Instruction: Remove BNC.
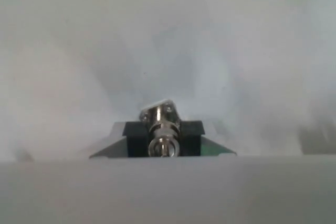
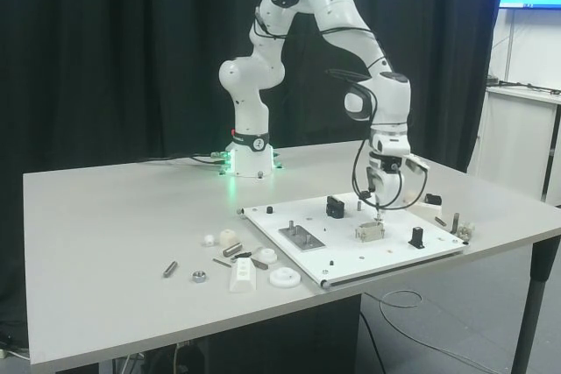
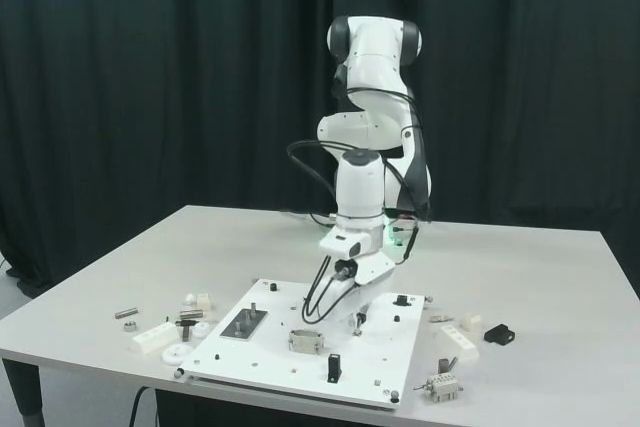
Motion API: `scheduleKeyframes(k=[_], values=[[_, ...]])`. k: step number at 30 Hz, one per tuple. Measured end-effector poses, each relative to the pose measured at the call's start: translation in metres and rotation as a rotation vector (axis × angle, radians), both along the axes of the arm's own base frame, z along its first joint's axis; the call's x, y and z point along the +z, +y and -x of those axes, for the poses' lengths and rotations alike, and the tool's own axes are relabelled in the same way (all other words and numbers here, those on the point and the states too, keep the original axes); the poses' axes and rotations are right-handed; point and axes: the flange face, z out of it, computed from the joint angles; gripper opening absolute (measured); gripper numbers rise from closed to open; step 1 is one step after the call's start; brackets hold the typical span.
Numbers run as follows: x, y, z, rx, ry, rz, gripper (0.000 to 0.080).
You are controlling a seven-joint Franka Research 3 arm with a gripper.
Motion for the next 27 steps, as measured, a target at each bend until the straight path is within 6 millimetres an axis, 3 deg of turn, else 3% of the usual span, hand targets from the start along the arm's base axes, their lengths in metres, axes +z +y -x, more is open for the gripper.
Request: scheduleKeyframes(k=[15,27], values=[[0.051,-0.001,0.005,-0.071,0.002,-0.012,0.0120],[0.057,-0.003,0.006,-0.125,0.001,0.012,0.0120]])
